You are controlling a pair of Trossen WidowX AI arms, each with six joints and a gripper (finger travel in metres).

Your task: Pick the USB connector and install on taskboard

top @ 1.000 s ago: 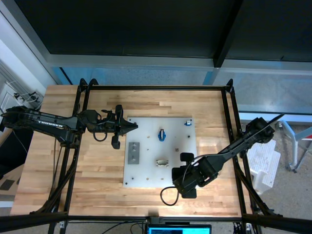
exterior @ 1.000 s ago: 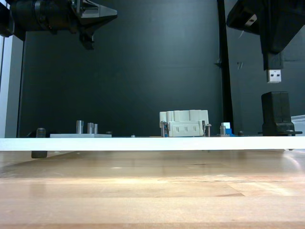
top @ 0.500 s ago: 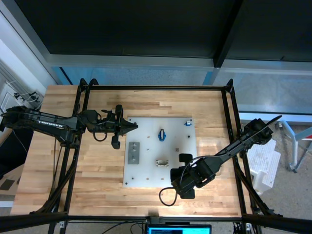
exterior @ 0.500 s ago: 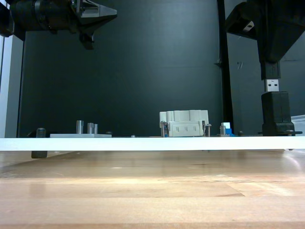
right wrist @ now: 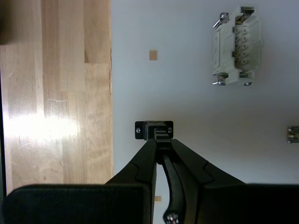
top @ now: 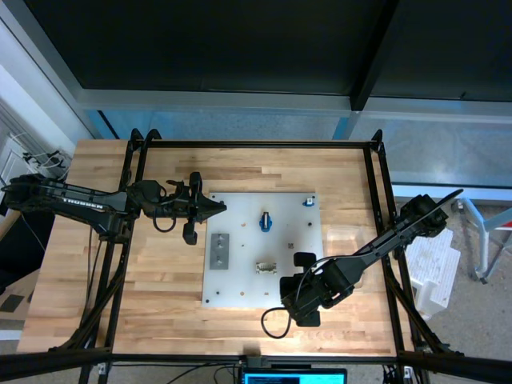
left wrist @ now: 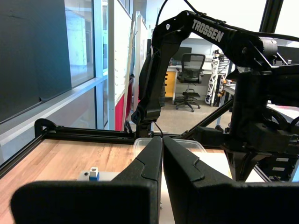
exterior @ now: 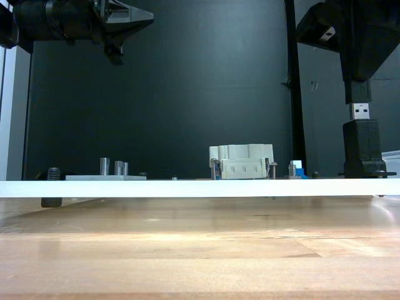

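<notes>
Low view tells you the most: over the last second the USB connector (exterior: 359,106) has come down, and its metal tip now sits just above the mouth of the black socket (exterior: 362,147). I cannot tell if the two touch yet. The right gripper (right wrist: 162,141) is clamped on the connector's dark body, over the near right corner of the taskboard (top: 240,288). In the right wrist view the plug lines up with the socket, so you are probably at the final push. Go straight down and slowly, because a tilted tip could catch on the socket's rim.

Your left gripper (top: 218,208) has not moved. It hangs high over the far left part of the taskboard with its fingers together and holding nothing.

The taskboard lies flat in the middle of the wooden tabletop (top: 144,296). It carries a grey block (top: 218,250) near its left edge and a beige socket (exterior: 240,161) near its near edge. A clear tray (top: 348,240) sits just off its right edge. Behind the tabletop is a dark panel, and the left wrist view shows an office with a chair (left wrist: 193,63).
</notes>
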